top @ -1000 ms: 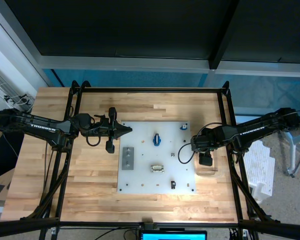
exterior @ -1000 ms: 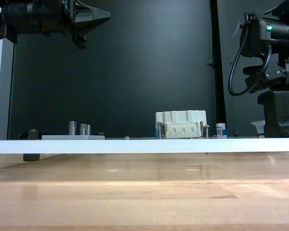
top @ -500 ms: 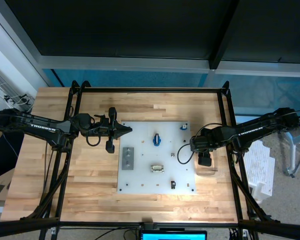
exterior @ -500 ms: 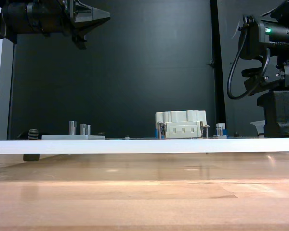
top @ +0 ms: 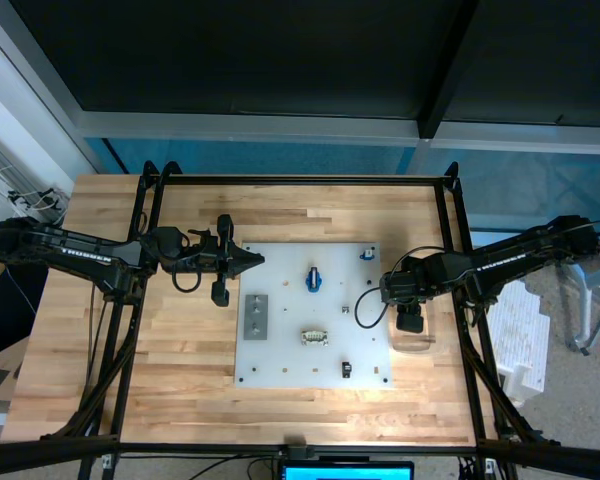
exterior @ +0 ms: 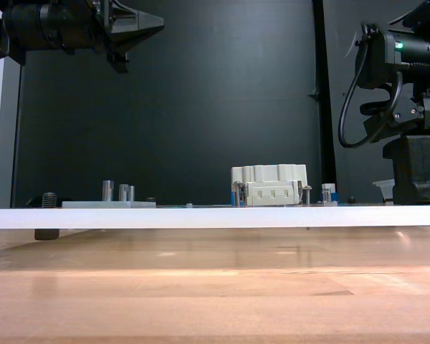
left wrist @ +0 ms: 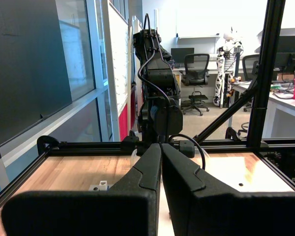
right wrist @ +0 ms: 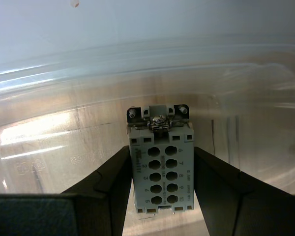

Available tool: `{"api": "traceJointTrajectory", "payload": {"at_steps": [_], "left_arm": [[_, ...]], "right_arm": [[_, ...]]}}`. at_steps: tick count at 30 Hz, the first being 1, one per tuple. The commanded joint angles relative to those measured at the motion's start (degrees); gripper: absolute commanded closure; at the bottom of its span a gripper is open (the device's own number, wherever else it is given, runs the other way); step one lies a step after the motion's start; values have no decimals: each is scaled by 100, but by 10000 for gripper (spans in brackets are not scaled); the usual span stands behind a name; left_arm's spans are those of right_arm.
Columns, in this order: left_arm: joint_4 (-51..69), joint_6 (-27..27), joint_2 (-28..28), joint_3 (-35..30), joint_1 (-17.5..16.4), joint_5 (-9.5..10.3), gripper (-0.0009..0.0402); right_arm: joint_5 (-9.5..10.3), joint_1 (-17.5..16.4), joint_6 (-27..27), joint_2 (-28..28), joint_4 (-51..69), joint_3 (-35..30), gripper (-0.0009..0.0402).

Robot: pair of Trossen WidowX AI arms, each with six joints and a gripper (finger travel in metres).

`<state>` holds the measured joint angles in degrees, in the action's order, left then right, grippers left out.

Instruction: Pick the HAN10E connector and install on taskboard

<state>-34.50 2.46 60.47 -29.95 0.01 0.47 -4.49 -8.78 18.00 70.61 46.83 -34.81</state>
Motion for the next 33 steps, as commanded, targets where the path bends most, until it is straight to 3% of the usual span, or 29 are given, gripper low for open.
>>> {"api": "traceJointTrajectory", "payload": {"at_steps": [1,14,25,33], "left_arm": [[0,0,2,0,-2,-2,392],[0,0,2,0,0,-2,392],[0,0,2,0,0,0,392],[0,0,2,0,-2,0,392]], "right_arm": [[7,-2,4,-2,0,-4,298],[9,-2,4,-155,638,-525,347],[7,-17,2,-240,1641,-1460,350],[7,-39,-2,-238,1825,-1600,350]]}}
